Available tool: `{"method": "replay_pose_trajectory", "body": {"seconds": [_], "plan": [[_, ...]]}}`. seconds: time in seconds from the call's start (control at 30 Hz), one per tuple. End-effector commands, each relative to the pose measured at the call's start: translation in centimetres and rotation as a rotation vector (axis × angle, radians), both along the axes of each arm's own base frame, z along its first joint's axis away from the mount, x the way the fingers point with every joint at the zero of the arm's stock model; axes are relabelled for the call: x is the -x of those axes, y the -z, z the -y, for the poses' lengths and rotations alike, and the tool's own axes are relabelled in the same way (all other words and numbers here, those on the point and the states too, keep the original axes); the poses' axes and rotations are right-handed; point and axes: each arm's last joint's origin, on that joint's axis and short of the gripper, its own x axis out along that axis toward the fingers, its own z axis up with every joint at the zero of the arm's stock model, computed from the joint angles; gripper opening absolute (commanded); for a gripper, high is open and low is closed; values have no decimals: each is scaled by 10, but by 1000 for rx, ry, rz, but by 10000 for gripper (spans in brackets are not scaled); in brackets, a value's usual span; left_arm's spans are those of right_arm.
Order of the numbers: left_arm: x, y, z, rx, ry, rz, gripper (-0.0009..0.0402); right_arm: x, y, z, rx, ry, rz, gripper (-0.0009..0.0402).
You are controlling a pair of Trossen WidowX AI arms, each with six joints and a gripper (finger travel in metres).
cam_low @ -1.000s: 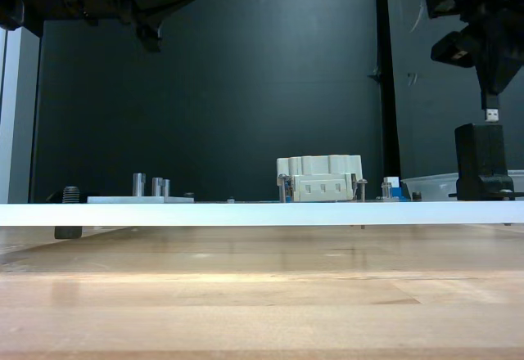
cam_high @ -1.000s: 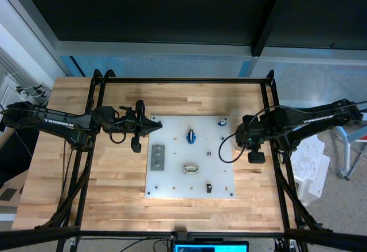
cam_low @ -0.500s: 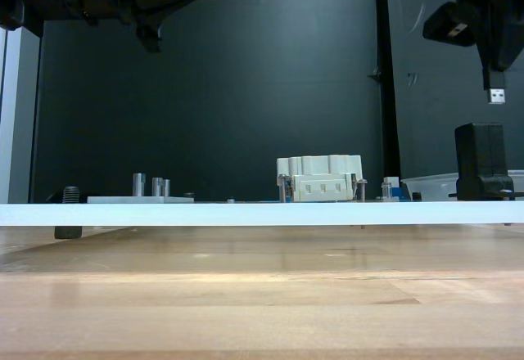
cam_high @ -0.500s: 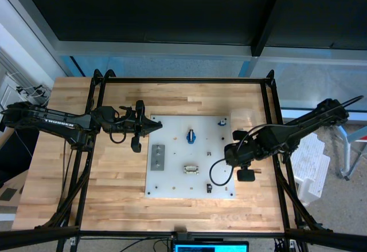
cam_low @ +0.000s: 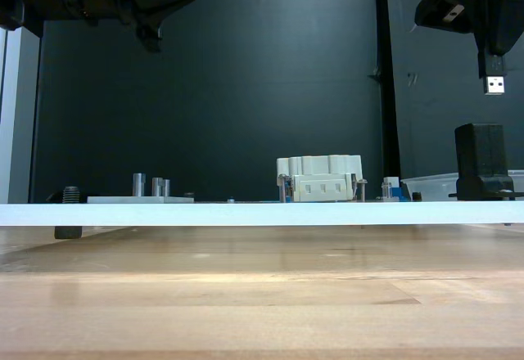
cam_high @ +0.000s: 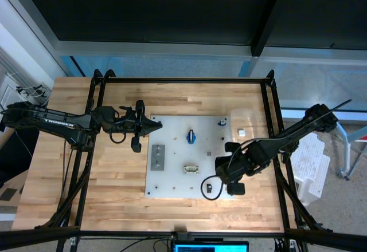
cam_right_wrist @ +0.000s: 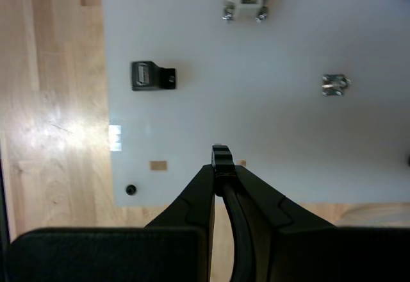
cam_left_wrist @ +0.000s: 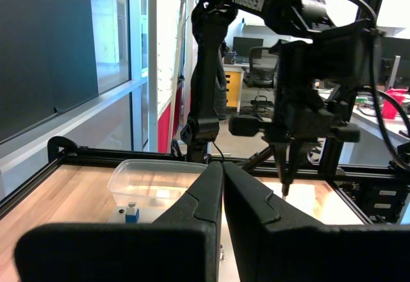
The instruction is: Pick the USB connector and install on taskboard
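Fingers (cam_right_wrist: 195, 195) of right gripper (cam_right_wrist: 221, 170) clamp USB connector (cam_low: 494, 84) over taskboard (cam_high: 172, 177), left gripper (cam_high: 156, 125) alongside.

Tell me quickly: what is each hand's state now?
Left hand: shut, empty, above the far left corner of the taskboard.
Right hand: shut on the USB connector, above its near right part.

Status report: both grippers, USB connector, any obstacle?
Left gripper parked, shut, at left edge of taskboard. Right gripper holds USB connector above black socket, apart. Nothing between.

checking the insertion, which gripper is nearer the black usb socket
Right. The right gripper, holding the USB connector, hangs close above the black socket; the left gripper hangs at the taskboard's far-left corner.
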Motion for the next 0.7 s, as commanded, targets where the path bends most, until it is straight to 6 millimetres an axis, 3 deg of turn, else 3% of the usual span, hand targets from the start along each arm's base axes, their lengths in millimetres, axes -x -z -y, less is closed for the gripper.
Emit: {"method": "replay_pose_trajectory", "body": {"seconds": [0.03,0.7], "plan": [[0,0,0,0,0,0,0,-7,2,-7,15,8,2,0],[0,0,0,0,0,1,0,-42,15,-40,0,5,10,0]]}}
